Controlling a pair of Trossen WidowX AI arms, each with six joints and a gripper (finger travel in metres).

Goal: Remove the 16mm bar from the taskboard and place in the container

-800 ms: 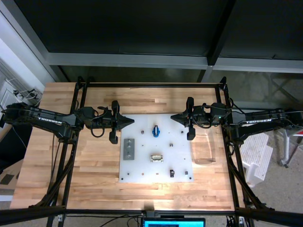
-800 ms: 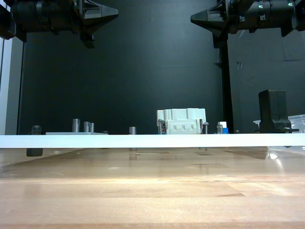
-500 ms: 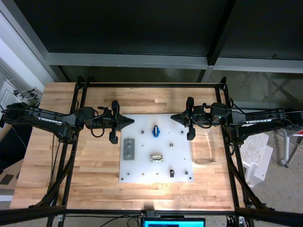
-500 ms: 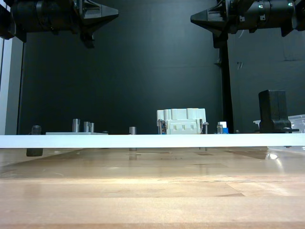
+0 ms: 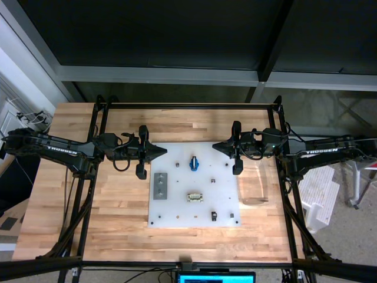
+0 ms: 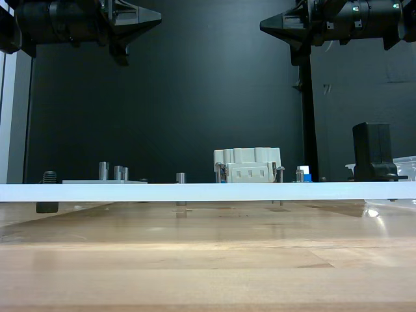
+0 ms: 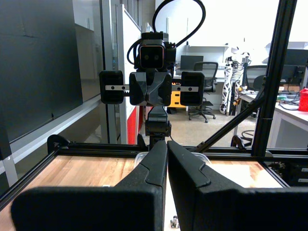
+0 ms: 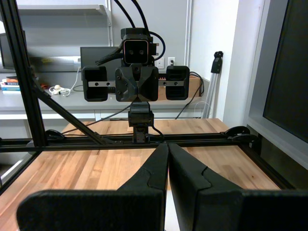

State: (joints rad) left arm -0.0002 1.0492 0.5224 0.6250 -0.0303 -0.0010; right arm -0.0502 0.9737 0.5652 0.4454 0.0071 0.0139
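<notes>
The white taskboard [image 5: 177, 203] lies flat in the middle of the table, seen edge-on in the low view [image 6: 130, 191]. A small dark-grey stub near its near right corner looks like the 16mm bar [image 5: 232, 214]. The clear container [image 5: 254, 184] sits just right of the board. My left gripper [image 5: 164, 151] hovers high over the board's far left corner, shut and empty [image 7: 167, 144]. My right gripper [image 5: 214, 146] hovers high over the far right corner, also shut and empty [image 8: 168, 147]. Both point inward, facing each other [image 6: 159, 18] [image 6: 262, 26].
On the board stand a grey block [image 5: 160, 186], a blue knob [image 5: 193, 163], a silver connector [image 5: 194, 197], a black clip-like part [image 5: 214, 215] and small pegs. A black frame [image 5: 94, 177] runs along the table's sides.
</notes>
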